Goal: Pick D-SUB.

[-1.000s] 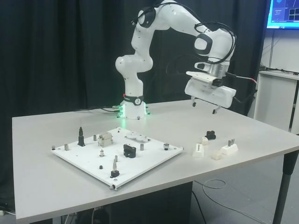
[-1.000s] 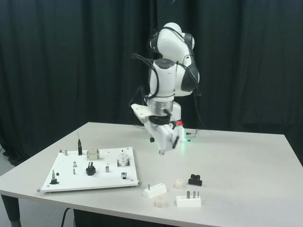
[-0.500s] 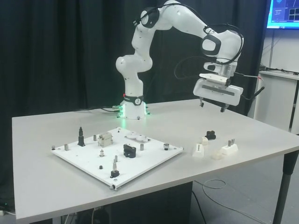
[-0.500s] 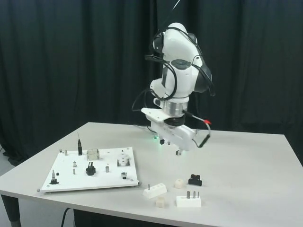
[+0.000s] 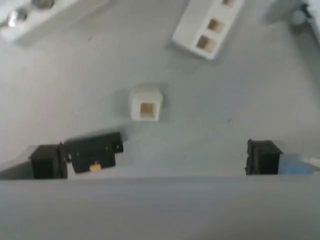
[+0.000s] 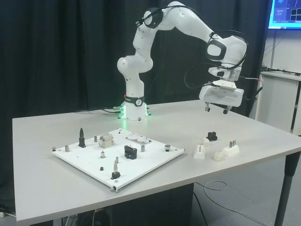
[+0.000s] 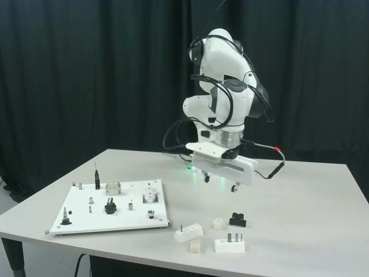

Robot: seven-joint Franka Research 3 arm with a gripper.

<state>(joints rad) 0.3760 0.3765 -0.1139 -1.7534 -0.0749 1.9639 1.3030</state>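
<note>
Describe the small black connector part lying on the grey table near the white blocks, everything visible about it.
The small black connector part is a low, blocky piece with stepped ends, looking like moulded plastic. It lies flat on the grey table, loose and apart from everything else. The small white cube with a square socket sits beside it, and the white block with two grey pins lies nearer the table's front edge. The gripper hangs above it, fingers open, not touching it.
</note>
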